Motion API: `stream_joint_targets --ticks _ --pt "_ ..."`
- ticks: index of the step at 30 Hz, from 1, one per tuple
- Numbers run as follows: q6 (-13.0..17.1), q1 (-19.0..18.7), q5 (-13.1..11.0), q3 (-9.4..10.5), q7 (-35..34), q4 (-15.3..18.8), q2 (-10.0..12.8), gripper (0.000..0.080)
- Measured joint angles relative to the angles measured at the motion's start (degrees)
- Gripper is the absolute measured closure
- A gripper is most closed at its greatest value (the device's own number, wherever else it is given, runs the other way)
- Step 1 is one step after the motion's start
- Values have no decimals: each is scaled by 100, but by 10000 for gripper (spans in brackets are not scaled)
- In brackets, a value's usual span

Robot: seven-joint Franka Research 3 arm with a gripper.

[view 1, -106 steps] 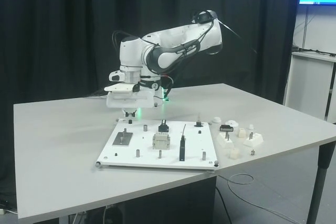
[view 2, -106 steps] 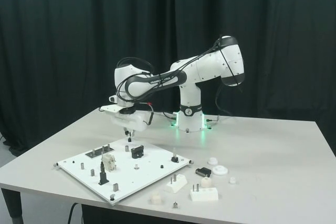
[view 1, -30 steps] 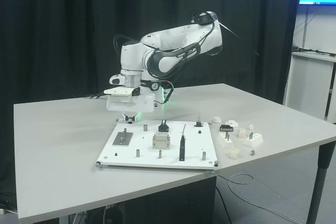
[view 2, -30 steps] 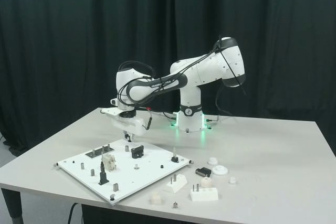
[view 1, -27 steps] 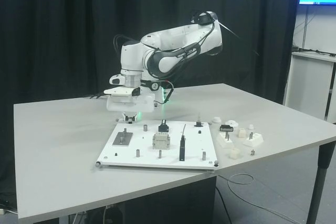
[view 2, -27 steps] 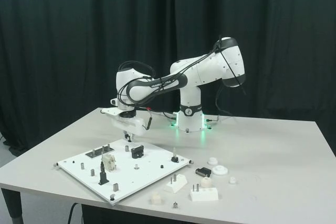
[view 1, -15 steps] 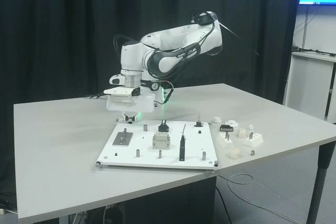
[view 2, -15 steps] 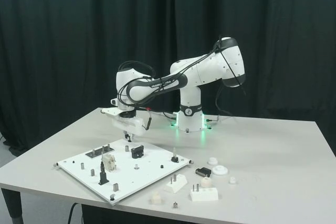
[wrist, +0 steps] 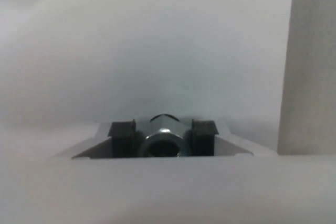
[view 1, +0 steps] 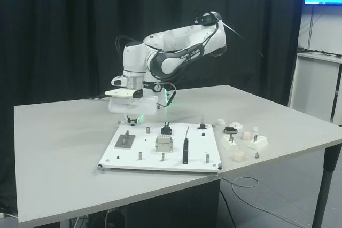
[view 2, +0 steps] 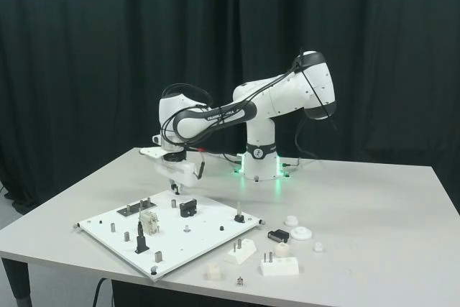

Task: Insert bolt 4.

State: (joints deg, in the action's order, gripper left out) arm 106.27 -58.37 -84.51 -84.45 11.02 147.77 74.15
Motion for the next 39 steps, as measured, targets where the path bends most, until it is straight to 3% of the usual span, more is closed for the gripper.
stream_joint_targets --ticks 39 --pt "3 37 78 7 -2939 -44 27 577"
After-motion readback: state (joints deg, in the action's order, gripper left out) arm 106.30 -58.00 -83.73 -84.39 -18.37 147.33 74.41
